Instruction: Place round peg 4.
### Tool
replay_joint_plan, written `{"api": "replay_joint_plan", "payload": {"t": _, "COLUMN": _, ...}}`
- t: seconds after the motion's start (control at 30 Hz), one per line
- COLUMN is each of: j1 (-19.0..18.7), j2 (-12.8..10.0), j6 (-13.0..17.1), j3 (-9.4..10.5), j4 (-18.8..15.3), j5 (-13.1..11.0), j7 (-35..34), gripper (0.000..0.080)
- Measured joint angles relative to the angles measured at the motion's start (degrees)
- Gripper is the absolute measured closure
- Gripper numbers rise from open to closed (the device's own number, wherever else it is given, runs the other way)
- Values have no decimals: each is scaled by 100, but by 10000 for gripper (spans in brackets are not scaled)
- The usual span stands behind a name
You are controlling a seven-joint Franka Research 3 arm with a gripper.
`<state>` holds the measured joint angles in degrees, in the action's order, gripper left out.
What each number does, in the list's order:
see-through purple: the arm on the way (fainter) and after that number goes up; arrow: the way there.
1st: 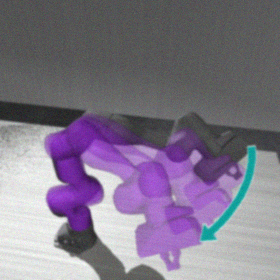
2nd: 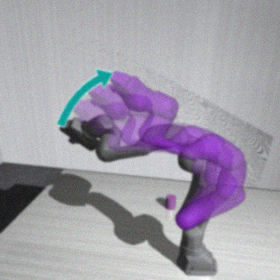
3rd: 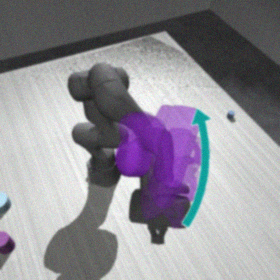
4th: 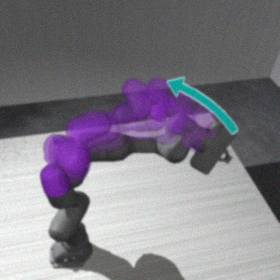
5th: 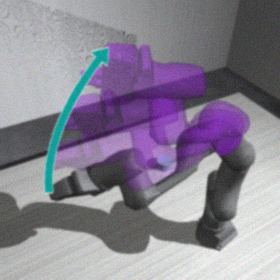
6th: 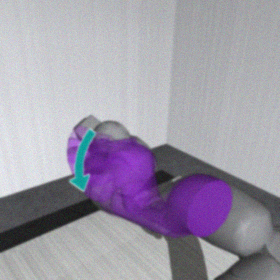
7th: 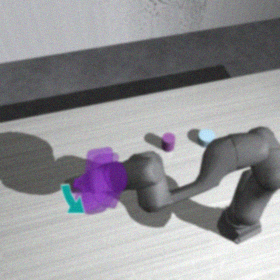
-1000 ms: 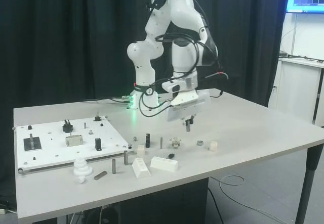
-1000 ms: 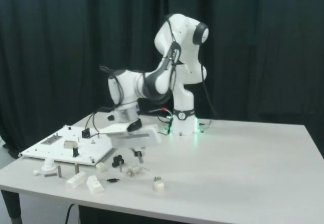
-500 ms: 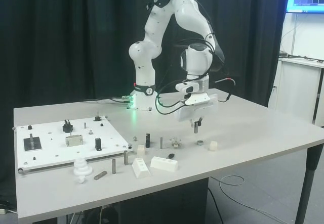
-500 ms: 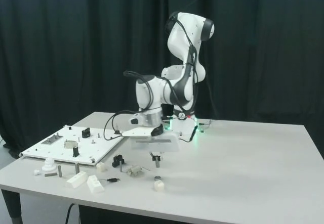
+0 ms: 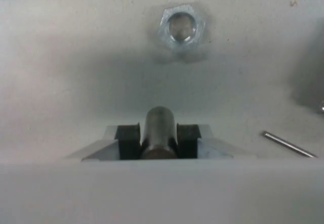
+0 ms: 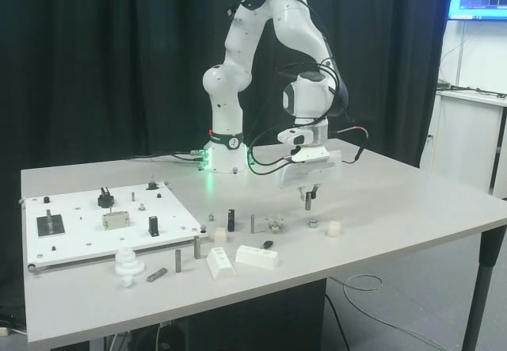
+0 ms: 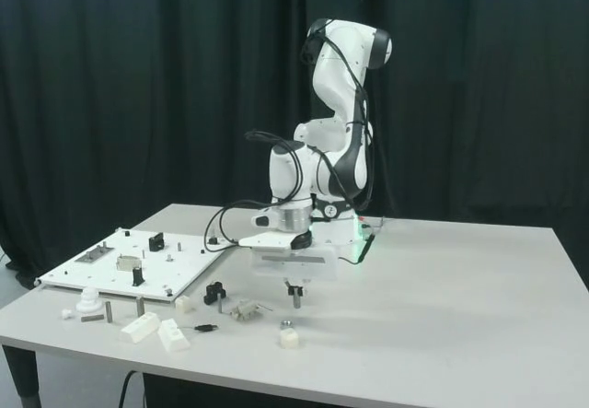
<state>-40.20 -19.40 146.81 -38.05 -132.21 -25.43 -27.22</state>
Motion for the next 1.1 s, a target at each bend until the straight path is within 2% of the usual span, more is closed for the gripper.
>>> {"api": "replay_joint_plan", "payload": {"t": 0.73, "j1": 8, "j2": 8, "j6": 12, "j3": 47, "j4": -49, "j5": -1, "j7": -147, "gripper": 652}}
{"api": "replay_joint_plan", "payload": {"t": 1.1, "j1": 33, "j2": -125, "j6": 227, "j3": 144, "j4": -48, "j5": -5, "j7": -163, "gripper": 652}}
